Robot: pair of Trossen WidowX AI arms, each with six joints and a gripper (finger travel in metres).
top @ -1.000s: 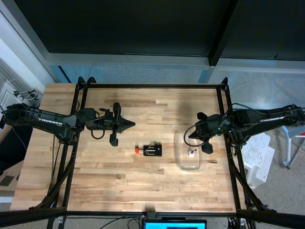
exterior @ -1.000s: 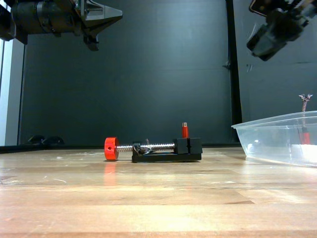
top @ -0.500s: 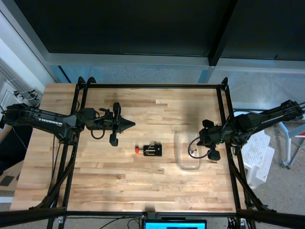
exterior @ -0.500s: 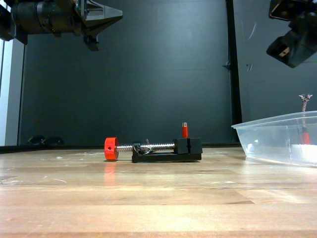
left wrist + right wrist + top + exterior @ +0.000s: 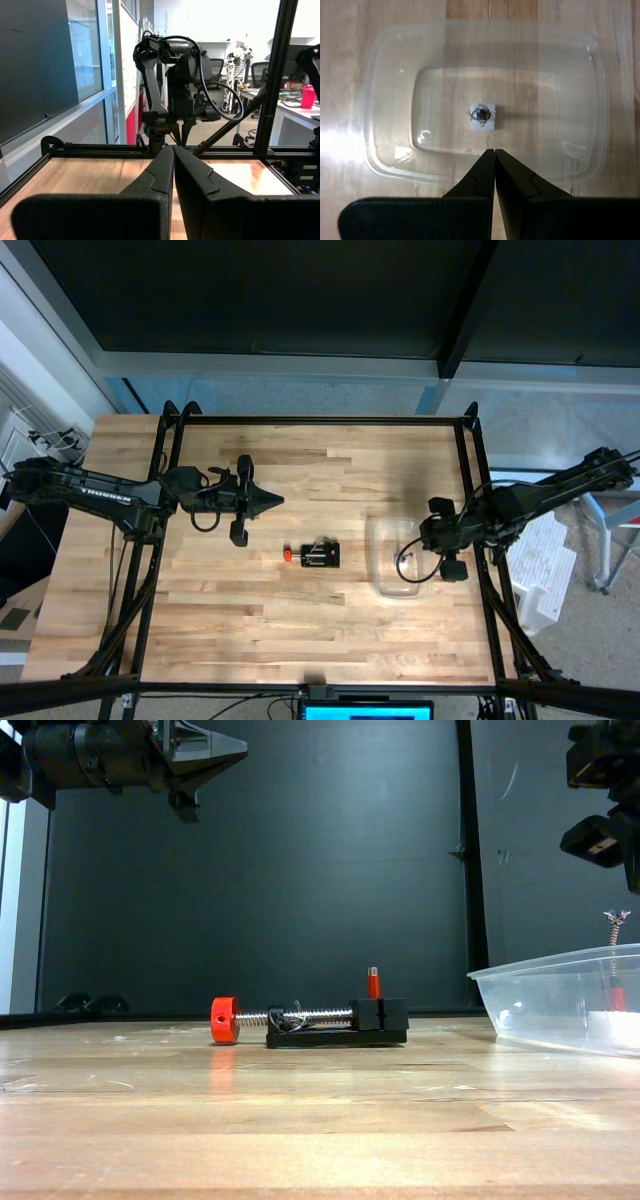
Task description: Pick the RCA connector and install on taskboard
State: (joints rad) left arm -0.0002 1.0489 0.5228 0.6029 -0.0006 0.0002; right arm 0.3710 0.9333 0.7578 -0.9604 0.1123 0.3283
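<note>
Hovering in the high view, the right gripper [image 5: 440,545] is over the clear tray [image 5: 385,590]; the left gripper [image 5: 272,502] hangs well apart from the taskboard [image 5: 318,556]. Both wrist views show jaws pressed together, empty. The RCA connector [image 5: 481,114] rests on a white cube [image 5: 490,126] in the tray (tiny, light, probably slippery: pinch its rigid body).

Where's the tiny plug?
The RCA connector sits on the white cube in the clear tray, right of the taskboard, below the shut right hand; the left hand hovers far left.

Bright even overhead light, soft glare on clear tray [image 5: 385,150], dark backdrop
</note>
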